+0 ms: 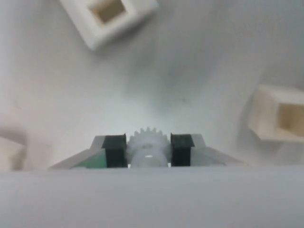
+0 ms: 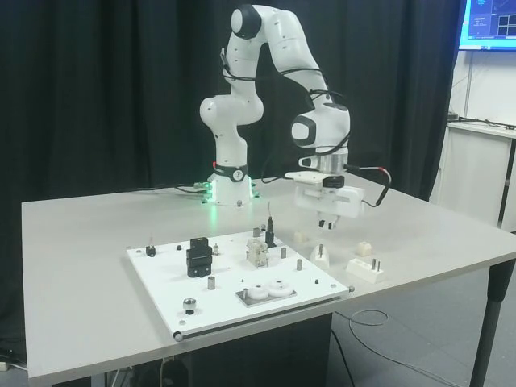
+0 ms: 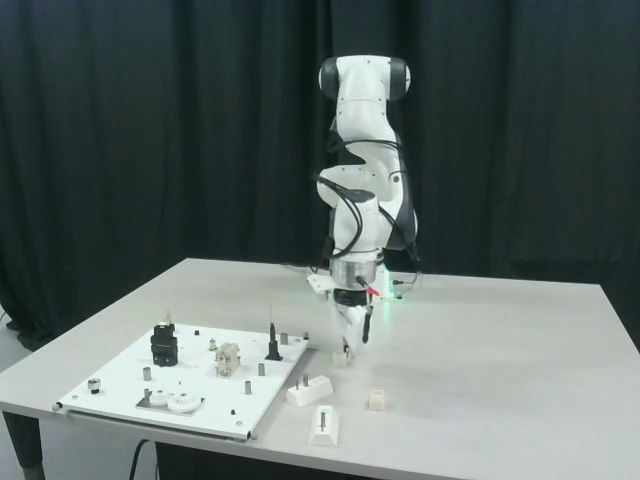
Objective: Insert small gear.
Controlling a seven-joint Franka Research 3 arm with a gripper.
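The gripper [image 1: 148, 151] hangs above the grey surface [image 2: 89, 234] beside the white board [image 2: 165, 282], jaws pinching the small gear [image 1: 147, 140], with white hollow blocks [image 1: 110, 16] below.

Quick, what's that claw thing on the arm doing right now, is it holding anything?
End effector: closed on the small gear, held between its two black fingers, above the grey table.

black curtains [image 3: 150, 130] hang behind the grey table [image 3: 500, 370]; a lit screen [image 2: 490, 24] at two o'clock.
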